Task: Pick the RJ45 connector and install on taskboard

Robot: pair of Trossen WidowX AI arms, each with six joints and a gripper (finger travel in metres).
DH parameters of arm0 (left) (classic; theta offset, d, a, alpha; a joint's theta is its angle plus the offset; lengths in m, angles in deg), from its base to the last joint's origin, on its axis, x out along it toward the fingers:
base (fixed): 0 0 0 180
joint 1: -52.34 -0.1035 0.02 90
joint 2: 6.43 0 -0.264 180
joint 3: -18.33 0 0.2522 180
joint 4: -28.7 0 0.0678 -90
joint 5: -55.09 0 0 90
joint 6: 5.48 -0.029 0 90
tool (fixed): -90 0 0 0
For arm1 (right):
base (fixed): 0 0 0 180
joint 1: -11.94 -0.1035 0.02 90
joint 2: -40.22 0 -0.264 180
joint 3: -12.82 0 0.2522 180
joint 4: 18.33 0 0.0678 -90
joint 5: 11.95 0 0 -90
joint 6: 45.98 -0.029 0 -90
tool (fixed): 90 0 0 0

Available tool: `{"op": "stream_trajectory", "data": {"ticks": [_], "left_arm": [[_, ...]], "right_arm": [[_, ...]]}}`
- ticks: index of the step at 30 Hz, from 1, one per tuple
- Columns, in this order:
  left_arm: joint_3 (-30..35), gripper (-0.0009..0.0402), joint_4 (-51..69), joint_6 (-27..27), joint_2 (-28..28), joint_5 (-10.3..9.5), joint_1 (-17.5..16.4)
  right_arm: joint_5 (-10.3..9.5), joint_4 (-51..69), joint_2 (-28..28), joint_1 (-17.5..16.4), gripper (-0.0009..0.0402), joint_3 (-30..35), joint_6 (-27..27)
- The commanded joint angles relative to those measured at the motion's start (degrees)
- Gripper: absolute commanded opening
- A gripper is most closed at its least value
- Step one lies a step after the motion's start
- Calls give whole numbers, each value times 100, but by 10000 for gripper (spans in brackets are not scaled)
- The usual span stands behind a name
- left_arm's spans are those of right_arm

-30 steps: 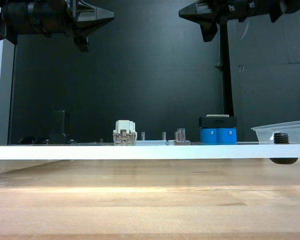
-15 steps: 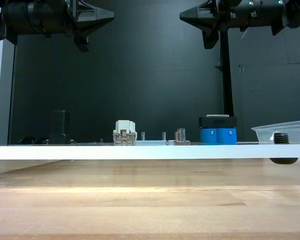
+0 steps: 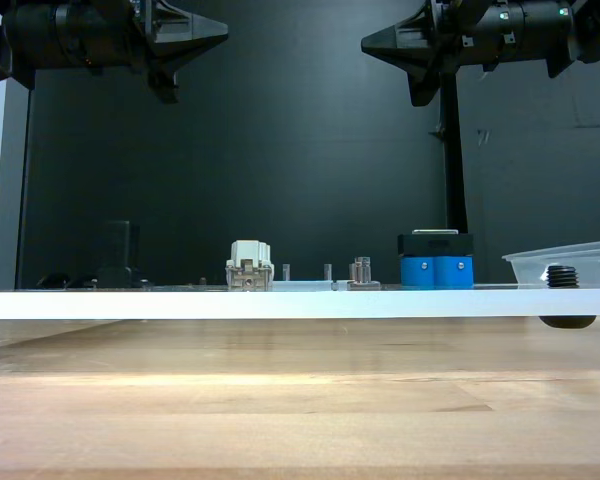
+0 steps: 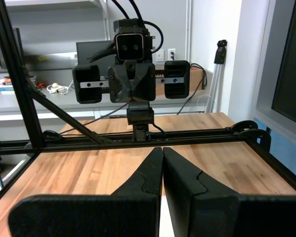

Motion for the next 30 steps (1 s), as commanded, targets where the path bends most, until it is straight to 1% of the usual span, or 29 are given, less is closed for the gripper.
{"op": "stream_trajectory", "data": {"ticks": [1,19,30], "left_arm": [[0,0,0,0,2,0,0],[0,0,0,0,2,0,-2],[0,0,0,0,0,0,0]], "right_arm": [[-9,-74,-7,-35,0,4,-28],[-20,-181,-7,-122,0,2,-22],[-20,-315,-7,-160,0,-114,-24]]}}
